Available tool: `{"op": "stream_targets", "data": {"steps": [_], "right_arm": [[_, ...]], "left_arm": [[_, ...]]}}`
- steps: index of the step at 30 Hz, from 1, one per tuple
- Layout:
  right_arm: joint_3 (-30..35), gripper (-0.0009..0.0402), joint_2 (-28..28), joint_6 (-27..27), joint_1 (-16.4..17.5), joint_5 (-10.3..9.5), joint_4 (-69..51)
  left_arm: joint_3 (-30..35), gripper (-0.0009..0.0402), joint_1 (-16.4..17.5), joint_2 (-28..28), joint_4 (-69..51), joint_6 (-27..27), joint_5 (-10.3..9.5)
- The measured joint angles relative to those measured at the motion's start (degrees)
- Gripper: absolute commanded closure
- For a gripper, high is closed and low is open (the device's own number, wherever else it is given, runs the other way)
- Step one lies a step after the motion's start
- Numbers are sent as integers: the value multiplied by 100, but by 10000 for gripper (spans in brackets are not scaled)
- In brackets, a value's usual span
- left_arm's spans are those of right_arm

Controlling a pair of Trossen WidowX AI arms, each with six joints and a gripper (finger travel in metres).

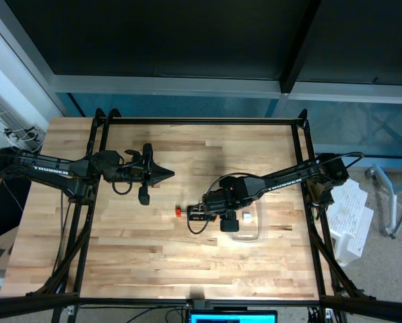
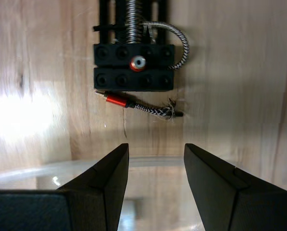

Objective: Pick the rca connector and install on the hub

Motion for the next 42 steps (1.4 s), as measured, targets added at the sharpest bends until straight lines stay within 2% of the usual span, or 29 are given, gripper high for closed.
{"op": "stream_targets", "data": {"steps": [5,9,12,20,25,42], "right_arm": [[68,236,24,-857,-114,-50,55],[164,235,197,-1340,-330,-330,146],[258,235,380,-1775,-450,-407,190],[203,235,529,-2586,-612,-472,260],[48,235,529,-2900,-614,-610,461],[-542,235,529,-3270,-549,-562,1027]], "left_arm": [[2,393,0,0,0,2,0],[2,393,0,0,2,2,-2],[0,393,0,-2,0,0,-2],[2,393,0,0,0,0,0],[2,393,0,0,0,0,-2],[0,393,0,0,0,2,-2]]}}
